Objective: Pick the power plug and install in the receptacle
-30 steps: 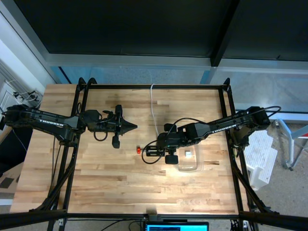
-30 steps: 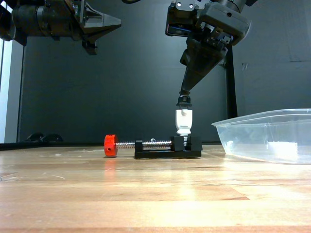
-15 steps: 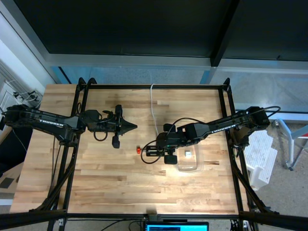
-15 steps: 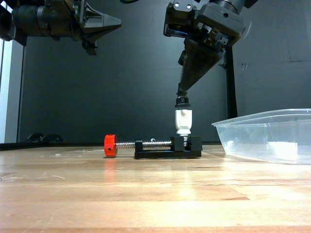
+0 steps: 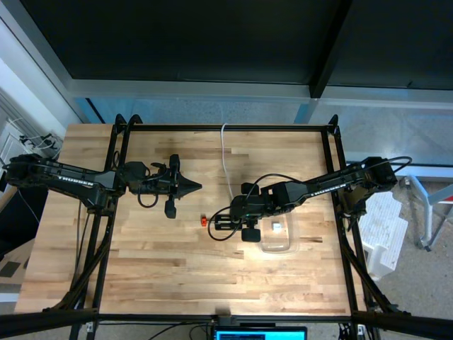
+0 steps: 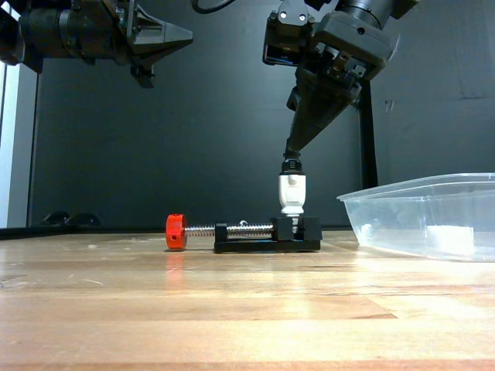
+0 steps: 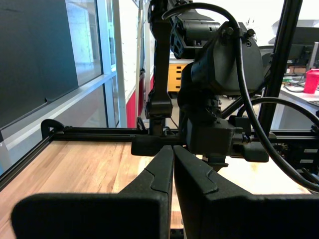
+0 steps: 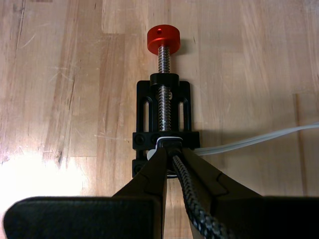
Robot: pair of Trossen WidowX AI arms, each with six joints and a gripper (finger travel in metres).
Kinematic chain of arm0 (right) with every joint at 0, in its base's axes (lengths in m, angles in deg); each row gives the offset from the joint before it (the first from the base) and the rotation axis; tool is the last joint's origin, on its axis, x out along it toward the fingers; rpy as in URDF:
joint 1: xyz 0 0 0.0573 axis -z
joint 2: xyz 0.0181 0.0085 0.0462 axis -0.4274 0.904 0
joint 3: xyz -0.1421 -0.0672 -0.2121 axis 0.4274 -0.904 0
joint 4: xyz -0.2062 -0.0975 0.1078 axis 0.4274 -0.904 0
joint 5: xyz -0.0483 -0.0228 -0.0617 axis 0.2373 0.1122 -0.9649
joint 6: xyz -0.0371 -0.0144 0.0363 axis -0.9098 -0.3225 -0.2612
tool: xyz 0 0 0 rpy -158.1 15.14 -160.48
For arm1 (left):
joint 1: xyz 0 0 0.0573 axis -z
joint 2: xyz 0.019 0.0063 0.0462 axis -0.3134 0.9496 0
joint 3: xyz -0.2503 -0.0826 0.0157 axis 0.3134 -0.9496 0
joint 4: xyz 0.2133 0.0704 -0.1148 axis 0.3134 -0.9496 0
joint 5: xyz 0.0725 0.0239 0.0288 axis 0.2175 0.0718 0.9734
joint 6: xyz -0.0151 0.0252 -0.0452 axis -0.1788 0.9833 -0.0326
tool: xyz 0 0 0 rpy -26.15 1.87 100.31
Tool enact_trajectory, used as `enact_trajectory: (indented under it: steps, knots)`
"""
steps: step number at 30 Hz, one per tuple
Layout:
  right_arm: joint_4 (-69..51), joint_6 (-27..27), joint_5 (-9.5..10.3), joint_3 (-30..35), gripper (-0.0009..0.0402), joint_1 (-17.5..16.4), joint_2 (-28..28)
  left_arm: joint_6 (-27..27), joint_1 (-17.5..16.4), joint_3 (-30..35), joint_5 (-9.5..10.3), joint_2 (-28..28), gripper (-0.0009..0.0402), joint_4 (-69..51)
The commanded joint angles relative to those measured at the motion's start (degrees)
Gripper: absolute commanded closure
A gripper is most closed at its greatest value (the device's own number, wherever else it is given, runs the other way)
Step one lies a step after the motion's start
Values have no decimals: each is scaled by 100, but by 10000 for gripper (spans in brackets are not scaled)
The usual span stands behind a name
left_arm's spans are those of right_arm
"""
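While the left gripper [image 6: 188, 33] hangs high over the table's [image 5: 141, 248] left half, well apart from everything on it, its fingers [image 7: 159, 169] sit pressed together with nothing between them. Tip points toward the right arm.

Next along: red knob [image 6: 176, 231] on a threaded screw, which runs into the receptacle [image 6: 267, 234]. That is a black block lying flat on the table, near its middle. White socket face [image 6: 291, 193] stands upright out of the block's right end. White cord [image 5: 226, 159] leads from the block toward the table's far edge.

The power plug [image 6: 291, 164] sits upright on top of the socket face, touching it. Cannot tell how deep it is seated.

The right gripper [image 6: 292, 148] comes down at a tilt from the upper right, tip right on the plug's top. In the right wrist view its fingers [image 8: 154, 169] are drawn in narrow, pinching the plug directly over the block, with a dark braided strand [image 8: 183, 181] running back between them.

Just right of the receptacle, not touching: clear plastic tray [image 6: 418, 202] with a small white cube [image 5: 277, 227] inside.
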Motion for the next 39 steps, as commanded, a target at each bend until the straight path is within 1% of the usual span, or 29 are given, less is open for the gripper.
enact_trajectory:
  steps: [1, 9, 23, 33, 39]
  knots:
    - [155, -7, 2, -162, 393, -4, -26, 0, 0, 0, -2, 0, 393, 2]
    - [155, -13, 7, -151, 390, -7, -116, 0, 0, 0, -2, 0, 393, 2]
    - [142, 15, 7, 59, 313, -7, -116, 2, 0, 0, -2, 0, 393, 2]
    - [140, 96, 13, 96, 284, -9, -214, 2, 0, 0, -2, 0, 393, 0]
    - [13, 125, 26, 96, 268, -7, -378, 2, 0, 0, -2, 0, 393, 4]
